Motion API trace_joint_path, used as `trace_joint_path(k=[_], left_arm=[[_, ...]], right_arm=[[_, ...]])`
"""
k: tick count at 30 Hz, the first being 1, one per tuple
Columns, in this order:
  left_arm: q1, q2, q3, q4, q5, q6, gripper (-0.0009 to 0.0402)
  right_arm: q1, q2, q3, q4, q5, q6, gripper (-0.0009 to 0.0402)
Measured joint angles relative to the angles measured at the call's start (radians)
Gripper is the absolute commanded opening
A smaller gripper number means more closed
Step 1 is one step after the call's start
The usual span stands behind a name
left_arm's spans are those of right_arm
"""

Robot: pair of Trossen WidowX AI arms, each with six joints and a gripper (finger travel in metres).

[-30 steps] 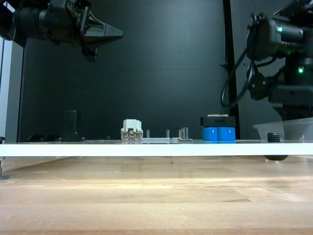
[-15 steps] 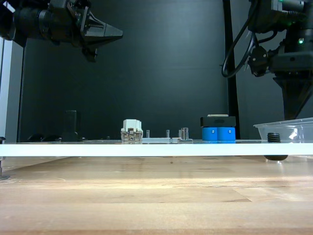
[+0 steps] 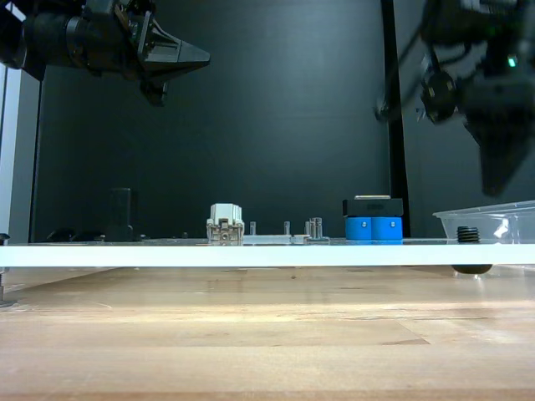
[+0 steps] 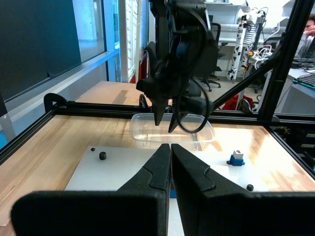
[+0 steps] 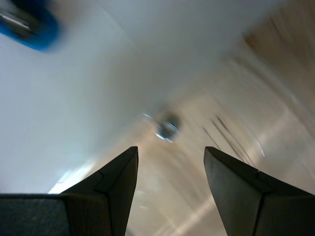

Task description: Unfasten the M12 nut and place it in the container

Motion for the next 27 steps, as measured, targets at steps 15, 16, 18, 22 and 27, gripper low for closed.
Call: trace_joint_path(k=[15, 16, 18, 22, 27], left_arm=[[0.000, 0.000, 0.000, 0.001, 0.000, 0.000, 0.0000], [0.000, 0.000, 0.000, 0.001, 0.000, 0.000, 0.0000], [0.000, 0.000, 0.000, -0.001, 0.000, 0.000, 0.0000], [0.000, 0.000, 0.000, 0.001, 0.000, 0.000, 0.0000], [0.000, 0.000, 0.000, 0.000, 0.000, 0.000, 0.0000]], right_arm=[[0.067, -0.194, 0.136, 0.482, 0.179, -0.635, 0.0035], [0.054, -0.215, 0.111, 0.543, 0.174, -0.663, 0.0015], [0.019, -0.258, 0.053, 0.662, 0.122, -0.717, -0.0001], [-0.081, -0.319, -0.063, 0.922, -0.094, -0.801, -0.0002], [-0.159, -0.329, -0.179, 1.168, -0.187, -0.826, 0.0000]])
